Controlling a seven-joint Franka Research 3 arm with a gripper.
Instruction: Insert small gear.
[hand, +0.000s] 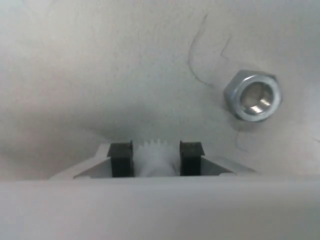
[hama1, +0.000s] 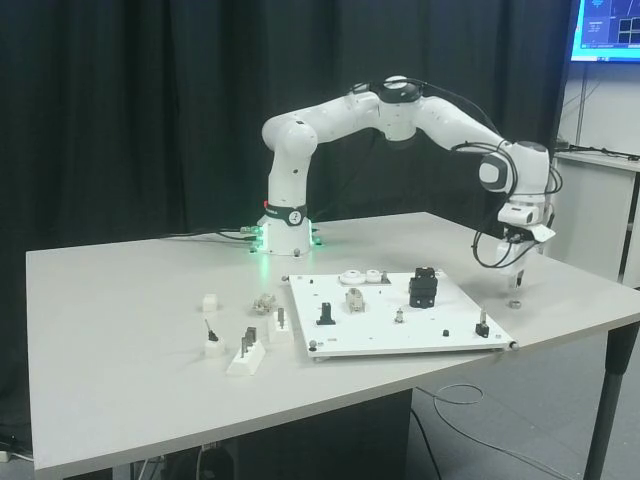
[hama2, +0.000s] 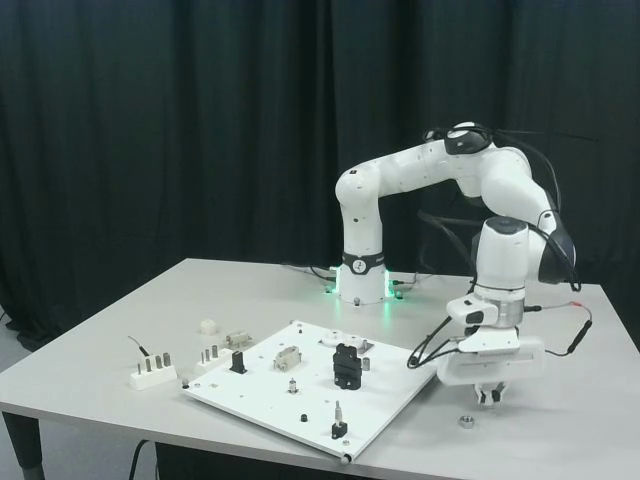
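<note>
Only the wrist view shows the small white gear (hand: 152, 152) pinched between the two black fingertips of the gripper (hand: 156, 156), with a metal nut (hand: 253, 95) lying on the grey table (hand: 100, 75) close by. The room views show the gripper (hama2: 488, 393) hanging low over the table beside the white board (hama2: 300, 395), with the nut (hama2: 466, 421) just beside it, but the gear is too small to make out there.

The gripper (hama2: 489, 396) is held just above bare grey table (hama1: 120, 300), off the edge of the white board (hama1: 400, 315), with the small gear (hand: 154, 152) pinched between its black fingers (hand: 120, 157). One obstacle is seen near it: a metal nut (hand: 253, 95) lying on the table. Open surface is left all around. The board's black block (hama2: 347, 366) and pegs are kept well apart.
</note>
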